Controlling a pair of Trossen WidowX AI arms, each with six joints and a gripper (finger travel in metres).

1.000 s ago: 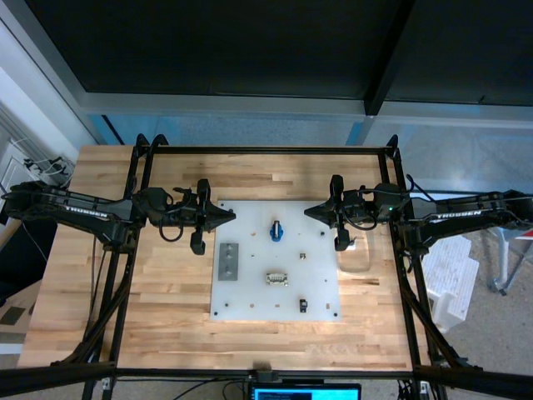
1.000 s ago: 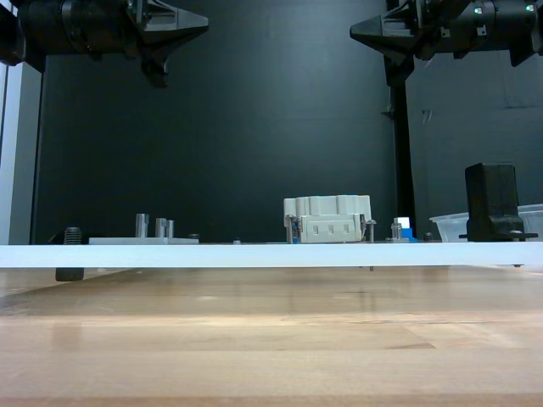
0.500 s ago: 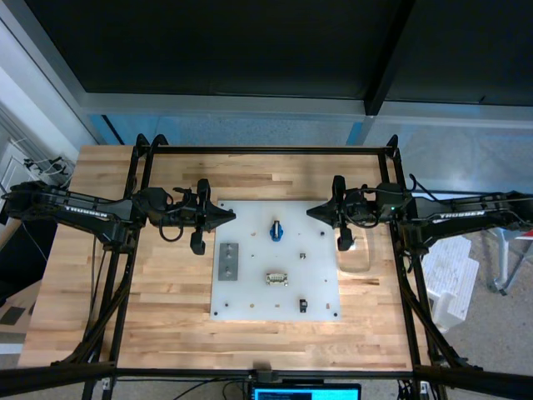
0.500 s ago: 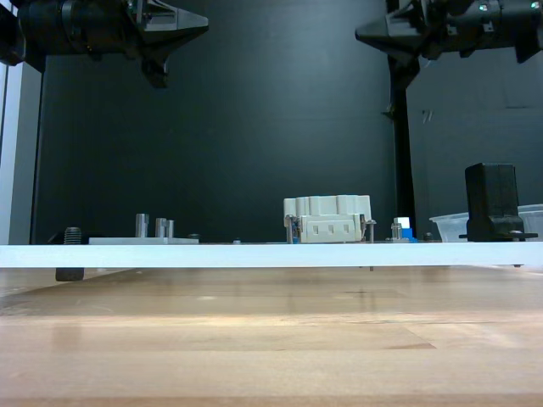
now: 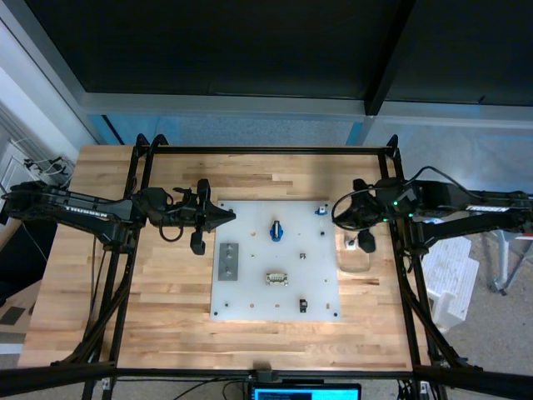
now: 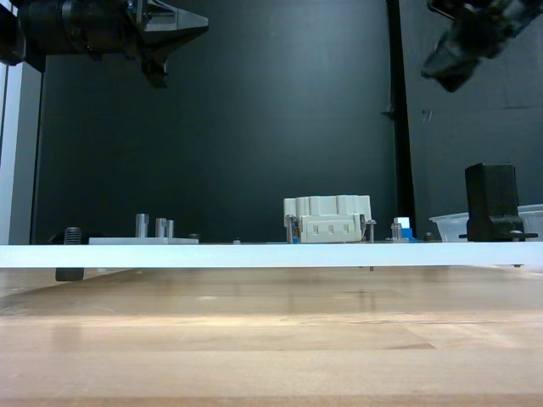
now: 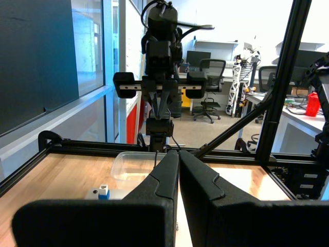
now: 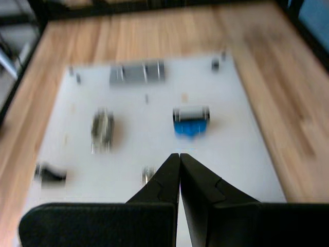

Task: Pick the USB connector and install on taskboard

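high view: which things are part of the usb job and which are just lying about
Job: taskboard; right gripper, shut, tilted down over its right edge; left gripper, shut, high over its left edge. USB connector not made out.
Lying about: grey block, blue part, multi-pin socket, clear tray beside the board.

Taskboard (image 5: pixel 250 296), a large flat white square plate, lying level on the wooden tabletop (image 5: pixel 125 317), bearing a grey metal block (image 5: pixel 227 261), blue part (image 5: pixel 276 229), metal multi-pin socket (image 5: pixel 276 278) and small black part (image 5: pixel 304 305), left gripper (image 7: pixel 179 152) raised over its far left corner, right gripper (image 8: pixel 179 154) raised near its far right corner, both closed
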